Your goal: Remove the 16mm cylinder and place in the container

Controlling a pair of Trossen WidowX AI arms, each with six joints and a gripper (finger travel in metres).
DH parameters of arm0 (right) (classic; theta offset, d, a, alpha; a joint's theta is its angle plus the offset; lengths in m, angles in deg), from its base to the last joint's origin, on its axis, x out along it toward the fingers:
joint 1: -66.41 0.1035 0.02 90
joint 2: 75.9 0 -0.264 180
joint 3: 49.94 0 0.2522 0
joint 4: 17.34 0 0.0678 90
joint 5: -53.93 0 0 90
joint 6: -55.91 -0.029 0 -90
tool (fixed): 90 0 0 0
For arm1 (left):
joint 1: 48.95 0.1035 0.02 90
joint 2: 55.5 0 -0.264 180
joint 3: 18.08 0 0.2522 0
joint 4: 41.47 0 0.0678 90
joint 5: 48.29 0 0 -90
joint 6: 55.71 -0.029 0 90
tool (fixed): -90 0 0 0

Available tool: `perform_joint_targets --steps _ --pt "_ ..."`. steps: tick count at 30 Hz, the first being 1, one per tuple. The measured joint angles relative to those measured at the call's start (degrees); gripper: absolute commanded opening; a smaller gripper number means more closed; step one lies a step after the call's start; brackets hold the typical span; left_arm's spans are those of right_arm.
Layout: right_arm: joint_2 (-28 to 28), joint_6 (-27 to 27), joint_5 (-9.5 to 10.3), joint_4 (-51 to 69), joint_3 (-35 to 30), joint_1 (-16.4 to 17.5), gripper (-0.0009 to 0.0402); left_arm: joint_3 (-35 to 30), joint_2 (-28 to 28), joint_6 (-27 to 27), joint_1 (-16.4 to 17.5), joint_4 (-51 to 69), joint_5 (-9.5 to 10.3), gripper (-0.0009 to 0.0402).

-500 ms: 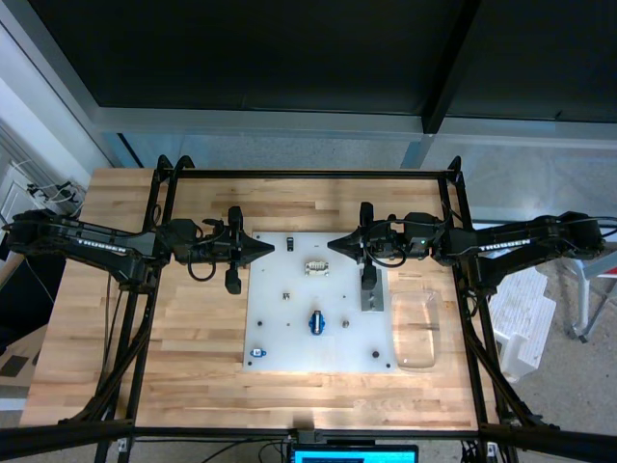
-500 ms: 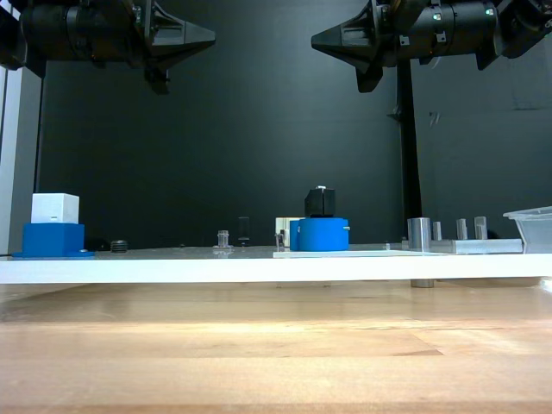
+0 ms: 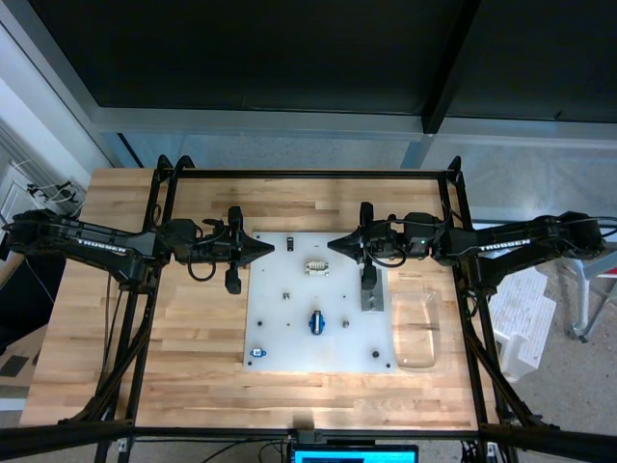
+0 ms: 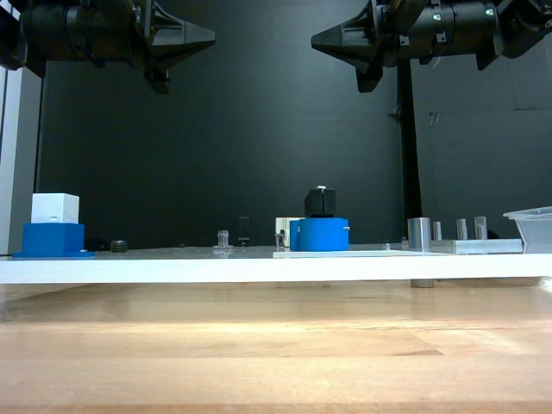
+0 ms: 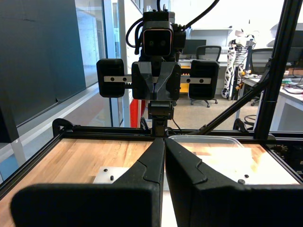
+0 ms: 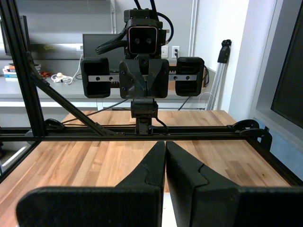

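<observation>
- The 16mm cylinder (image 3: 347, 324) is only a speck from above; you find it upright on the white board (image 3: 289, 333), just right of the blue fitting (image 3: 316, 321); how it is seated in the board cannot be made out.
- The container (image 3: 417, 330) lies on the wood just off the board's right edge, apart from the cylinder; in the low view the frame edge cuts it off.
- Your left gripper (image 3: 273, 248) hangs high over the board's far left part, fingers pressed together on nothing.
- Your right gripper (image 3: 331, 246) faces it tip to tip with a gap between them, equally high, fingers likewise together and empty.
- In each wrist view the closed fingers cover most of the board beneath.
- The grey metal block (image 4: 487, 246) with its thin pegs (image 4: 461, 228) stands beyond the cylinder; a blue block (image 4: 53, 239) carrying a white cube (image 4: 55, 208) sits at the board's left end.
</observation>
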Motion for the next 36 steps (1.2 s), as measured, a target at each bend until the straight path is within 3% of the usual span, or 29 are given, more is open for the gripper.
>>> perform_joint_targets --steps 7,16,18,21,24,29,36 --pt "0.0 -3.58 0.04 1.49 -0.15 0.07 0.0 0.02 -0.02 -0.02 0.0 0.02 0.02 0.0" --pt "-0.22 -3.98 -0.5 24.79 -7.89 3.34 0.0 0.0 0.0 0.0 0.0 0.02 0.0 0.0" --pt "-0.22 -4.37 -1.31 30.36 -9.94 4.44 0.0 0.0 0.0 -0.02 0.0 0.02 0.0 0.0" --pt "-0.24 -4.63 -4.57 39.5 -13.27 6.4 0.0 0.0 0.0 -0.02 0.0 0.02 0.02 0.0" --pt "-0.24 -5.01 -6.34 46.1 -15.89 7.8 0.0 0.0 0.0 -0.02 0.0 0.02 0.0 0.0" --pt "-2.1 -7.15 -6.54 55.3 -20.39 8.87 0.0 0.0 0.0 -0.02 0.0 0.02 0.0 0.0" --pt "-9.68 -8.46 -6.49 65.29 -27.56 10.36 0.0 0.0 0.0 0.0 0.0 0.02 0.0 0.0"
